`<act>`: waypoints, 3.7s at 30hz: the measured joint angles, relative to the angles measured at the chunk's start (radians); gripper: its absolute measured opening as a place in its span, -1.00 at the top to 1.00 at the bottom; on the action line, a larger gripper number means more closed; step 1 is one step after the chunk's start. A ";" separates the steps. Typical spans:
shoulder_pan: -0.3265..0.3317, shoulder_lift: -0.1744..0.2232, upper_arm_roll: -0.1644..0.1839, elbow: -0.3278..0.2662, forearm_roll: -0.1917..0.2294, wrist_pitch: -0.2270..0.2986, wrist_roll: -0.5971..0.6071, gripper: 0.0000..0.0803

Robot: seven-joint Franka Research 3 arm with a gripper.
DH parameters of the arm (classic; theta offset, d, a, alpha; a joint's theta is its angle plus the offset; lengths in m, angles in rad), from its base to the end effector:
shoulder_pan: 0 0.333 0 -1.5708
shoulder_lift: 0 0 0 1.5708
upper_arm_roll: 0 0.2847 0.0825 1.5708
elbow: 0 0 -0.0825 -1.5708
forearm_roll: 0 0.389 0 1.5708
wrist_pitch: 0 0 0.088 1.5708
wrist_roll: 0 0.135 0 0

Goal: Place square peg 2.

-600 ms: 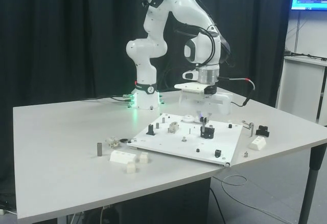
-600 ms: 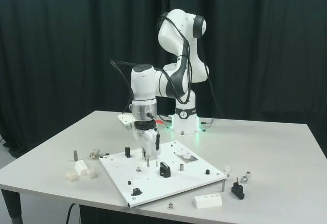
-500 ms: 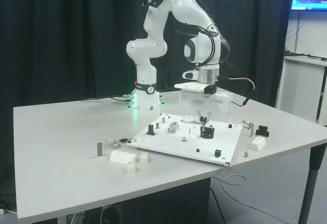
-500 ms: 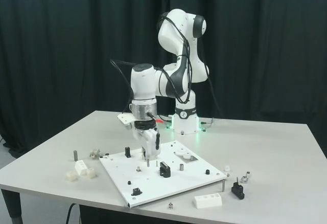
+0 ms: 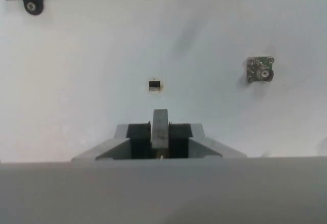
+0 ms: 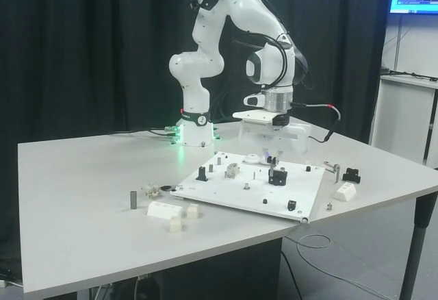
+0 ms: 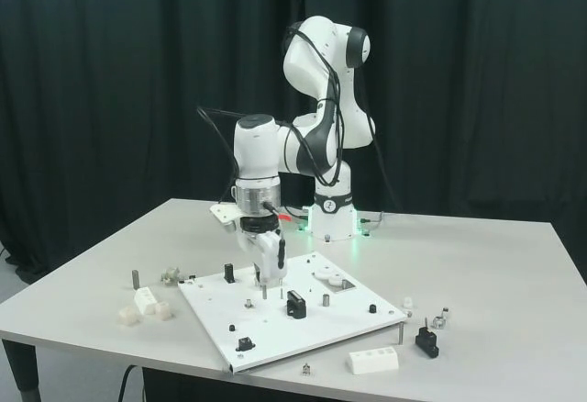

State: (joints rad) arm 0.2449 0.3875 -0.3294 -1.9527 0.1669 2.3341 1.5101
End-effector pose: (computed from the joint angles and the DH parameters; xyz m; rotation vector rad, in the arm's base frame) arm 0.6088 -0.0441 0.2305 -2.0825 2.3356 -0.0243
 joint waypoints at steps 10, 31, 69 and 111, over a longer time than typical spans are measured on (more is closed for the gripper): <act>0.000 0.002 -0.001 -0.005 -0.001 0.014 0.000 0.83; 0.001 0.009 -0.001 -0.008 -0.001 0.045 0.012 0.83; 0.194 0.081 0.059 0.126 -0.048 0.121 0.428 0.83; 0.246 0.344 0.059 0.506 -0.041 -0.160 0.660 0.83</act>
State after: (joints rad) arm 0.4907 0.7318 -0.2707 -1.4462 0.1262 2.1742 2.1696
